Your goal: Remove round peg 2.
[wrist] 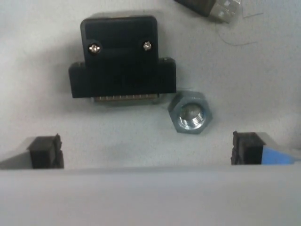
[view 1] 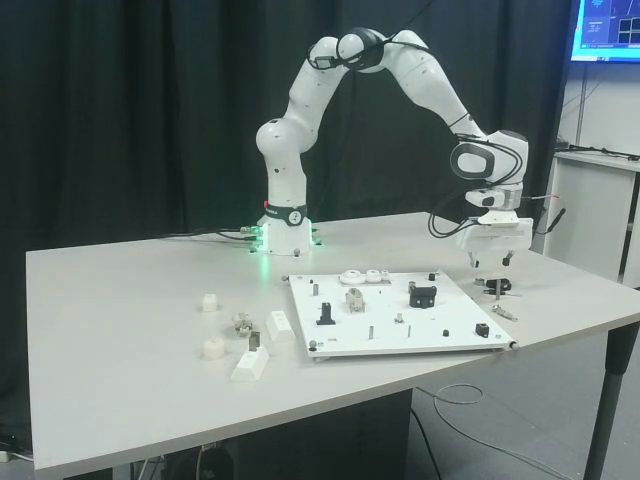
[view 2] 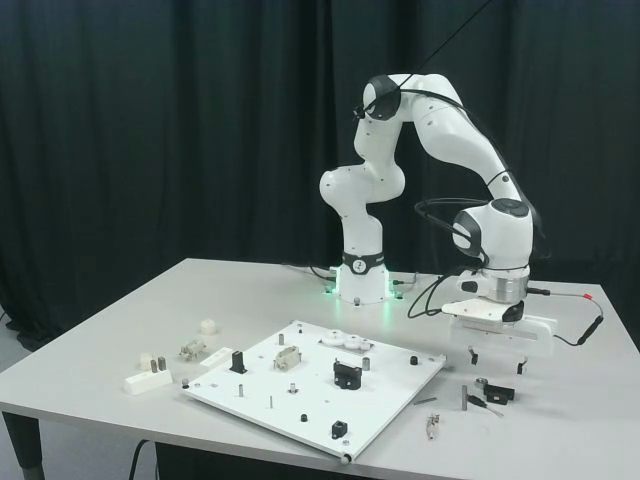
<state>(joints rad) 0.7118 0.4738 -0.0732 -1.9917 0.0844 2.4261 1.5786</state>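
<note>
My gripper [wrist: 146,150] is open, with nothing between its black fingertips [wrist: 44,151]. It hangs above the table to the right of the white board [view 1: 330,345], over loose parts. Right below it lie a black connector [wrist: 123,59] with two screws and a grey hex nut [wrist: 190,113]. The room views show the gripper [view 1: 492,262] [view 2: 497,358] off the board's edge, above the connector [view 2: 500,394]. Several small grey pegs stand upright on the board [view 2: 215,393], one of them [view 1: 372,328] near its middle. I cannot tell which of them is round peg 2.
A plug [wrist: 211,8] lies beyond the connector. A small metal part [view 2: 432,425] and a short pin [view 2: 465,397] rest on the table beside the board. White blocks [view 1: 250,365] sit left of the board. A black fixture [view 1: 423,295] stands on it.
</note>
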